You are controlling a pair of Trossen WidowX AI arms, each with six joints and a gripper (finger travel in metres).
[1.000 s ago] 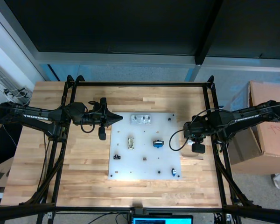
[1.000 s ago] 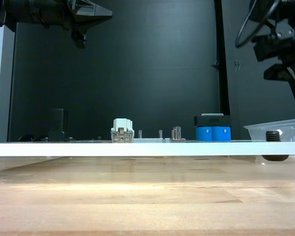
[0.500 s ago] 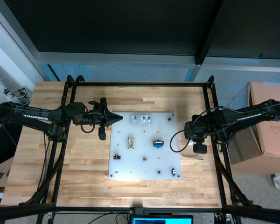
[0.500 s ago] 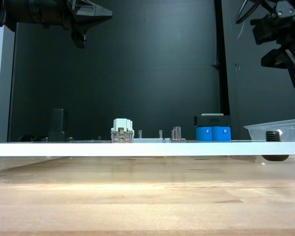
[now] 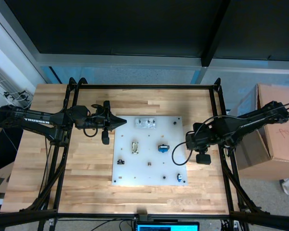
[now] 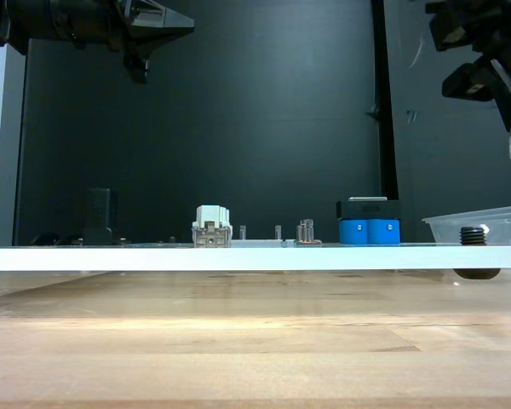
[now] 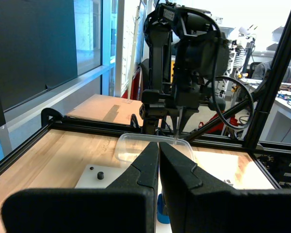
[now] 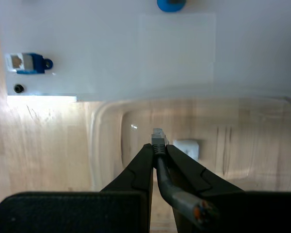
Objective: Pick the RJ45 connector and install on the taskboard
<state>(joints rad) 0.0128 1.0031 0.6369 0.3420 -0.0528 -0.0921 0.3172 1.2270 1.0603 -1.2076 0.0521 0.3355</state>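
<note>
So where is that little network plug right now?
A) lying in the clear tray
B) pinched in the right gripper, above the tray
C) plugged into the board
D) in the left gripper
B: the right gripper is shut on the RJ45 connector above the clear tray; the left gripper, shut and empty, hangs by the board's left edge.

Even overhead light, low view dim, perhaps backlit

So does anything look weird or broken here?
Only one thing: the RJ45 connector, pinched by the right gripper above the clear tray, has just a short cable stub, cut off with bare wire ends showing. The left gripper hangs shut over the left edge of the taskboard. Nothing is spilled.
</note>
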